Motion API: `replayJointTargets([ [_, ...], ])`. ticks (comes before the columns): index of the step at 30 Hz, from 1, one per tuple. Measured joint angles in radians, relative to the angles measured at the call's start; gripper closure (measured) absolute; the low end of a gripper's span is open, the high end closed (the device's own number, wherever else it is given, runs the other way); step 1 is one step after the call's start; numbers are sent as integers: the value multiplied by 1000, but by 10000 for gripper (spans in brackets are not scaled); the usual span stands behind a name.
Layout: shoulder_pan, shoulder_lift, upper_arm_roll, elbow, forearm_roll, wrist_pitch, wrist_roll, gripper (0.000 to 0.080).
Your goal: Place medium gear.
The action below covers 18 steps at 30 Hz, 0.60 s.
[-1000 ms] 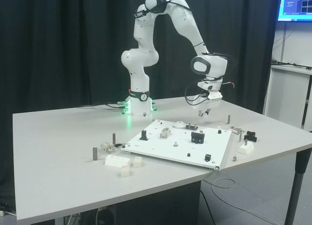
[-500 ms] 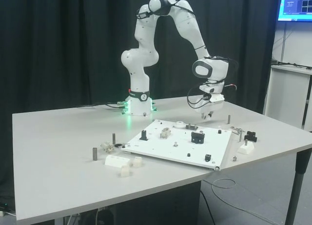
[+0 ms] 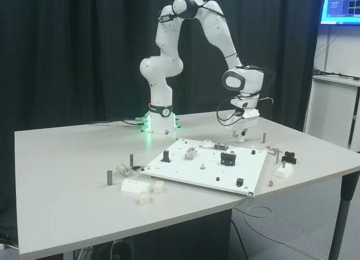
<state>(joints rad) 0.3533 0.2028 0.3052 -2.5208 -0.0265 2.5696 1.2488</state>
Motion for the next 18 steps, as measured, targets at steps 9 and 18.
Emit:
replayJointTargets([
  [9, 0, 0, 3, 0, -7, 0, 15, 107],
  [18, 0, -7, 9, 2, -18, -7, 50, 24],
])
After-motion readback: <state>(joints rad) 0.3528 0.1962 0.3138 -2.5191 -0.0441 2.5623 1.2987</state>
